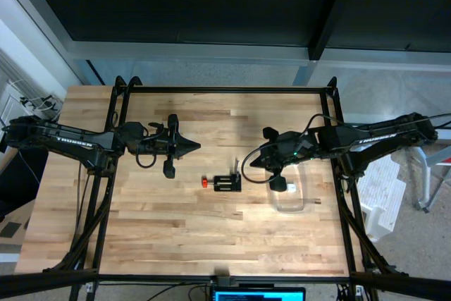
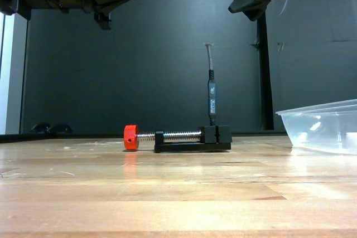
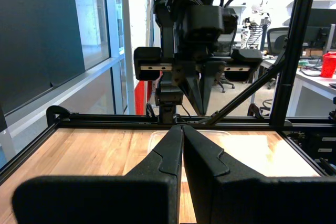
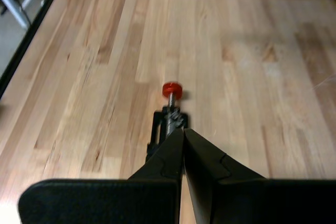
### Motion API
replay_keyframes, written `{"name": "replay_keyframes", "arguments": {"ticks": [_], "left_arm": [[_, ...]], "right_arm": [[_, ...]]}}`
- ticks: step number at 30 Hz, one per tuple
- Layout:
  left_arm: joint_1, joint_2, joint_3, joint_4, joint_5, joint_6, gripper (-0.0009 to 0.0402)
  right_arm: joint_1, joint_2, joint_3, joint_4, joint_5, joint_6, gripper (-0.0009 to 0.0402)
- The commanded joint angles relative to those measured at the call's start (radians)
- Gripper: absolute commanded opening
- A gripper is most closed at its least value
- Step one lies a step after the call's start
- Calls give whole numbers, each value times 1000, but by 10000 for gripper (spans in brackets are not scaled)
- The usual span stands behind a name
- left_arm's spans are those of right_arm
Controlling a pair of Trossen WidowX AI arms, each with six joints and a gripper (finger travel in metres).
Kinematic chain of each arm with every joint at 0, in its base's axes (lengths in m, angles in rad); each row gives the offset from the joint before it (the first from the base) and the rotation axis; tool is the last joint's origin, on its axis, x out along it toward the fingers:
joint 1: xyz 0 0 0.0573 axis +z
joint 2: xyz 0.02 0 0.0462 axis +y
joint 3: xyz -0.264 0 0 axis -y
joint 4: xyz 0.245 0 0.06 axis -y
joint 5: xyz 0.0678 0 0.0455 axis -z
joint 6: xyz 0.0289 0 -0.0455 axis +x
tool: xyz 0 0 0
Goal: Remove the USB-C connector from taskboard and place in the container
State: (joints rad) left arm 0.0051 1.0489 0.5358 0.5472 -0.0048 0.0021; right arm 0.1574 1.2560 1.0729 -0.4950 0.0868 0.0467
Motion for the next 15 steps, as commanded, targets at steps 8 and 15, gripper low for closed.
{"name": "replay_keyframes", "arguments": {"ticks": [8, 15], "left_arm": [[0, 0, 0, 0, 0, 0, 0], [0, 0, 0, 0, 0, 0, 0]], "right_arm": [[12, 138, 109, -139, 1, 25, 3], [14, 220, 167, -204, 2, 54, 51]]}}
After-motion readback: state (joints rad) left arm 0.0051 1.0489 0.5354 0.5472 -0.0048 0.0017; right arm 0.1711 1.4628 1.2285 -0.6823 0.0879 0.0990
